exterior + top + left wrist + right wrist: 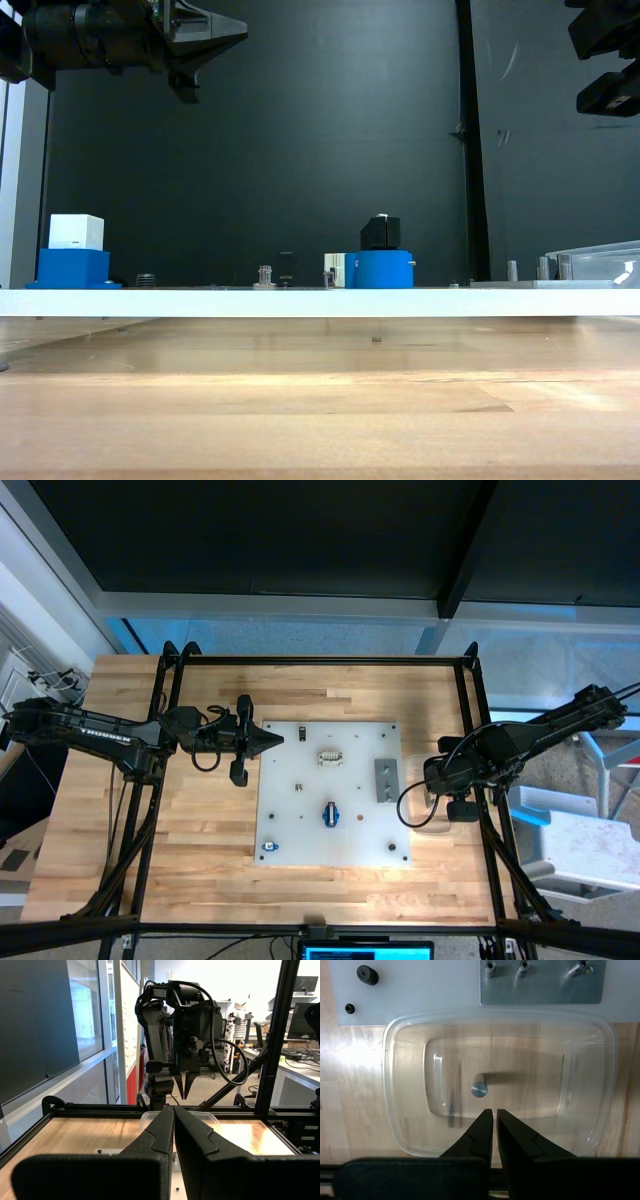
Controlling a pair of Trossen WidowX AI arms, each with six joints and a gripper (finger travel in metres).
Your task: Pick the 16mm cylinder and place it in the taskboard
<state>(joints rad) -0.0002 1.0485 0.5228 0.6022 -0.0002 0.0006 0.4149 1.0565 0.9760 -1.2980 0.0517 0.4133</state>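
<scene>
Right gripper (494,1111) hangs over the tray (387,1065) with its fingers pressed together and nothing between them. The cylinder (479,1089) sits on the tray floor below, just past the fingertips, apart from them and slightly off their centre line. We see its round end face turned up toward the wrist camera, so we judge that it stands on end, with its long axis running roughly along the gripper's own line of approach. If so, a straight descent would bring the fingers down either side of its curved wall — but first they must open and shift a little to centre on it. The tray lies on the wood just beside the board (420,990), next to the edge where the block (540,990) is mounted, so the carry to the board looks short. Left gripper (272,738) is well away on the opposite side, held high at the board's far edge and pointing inward, its fingers also together and empty. We take the right arm as plainly the nearer one, and the one placed to make the pick.
</scene>
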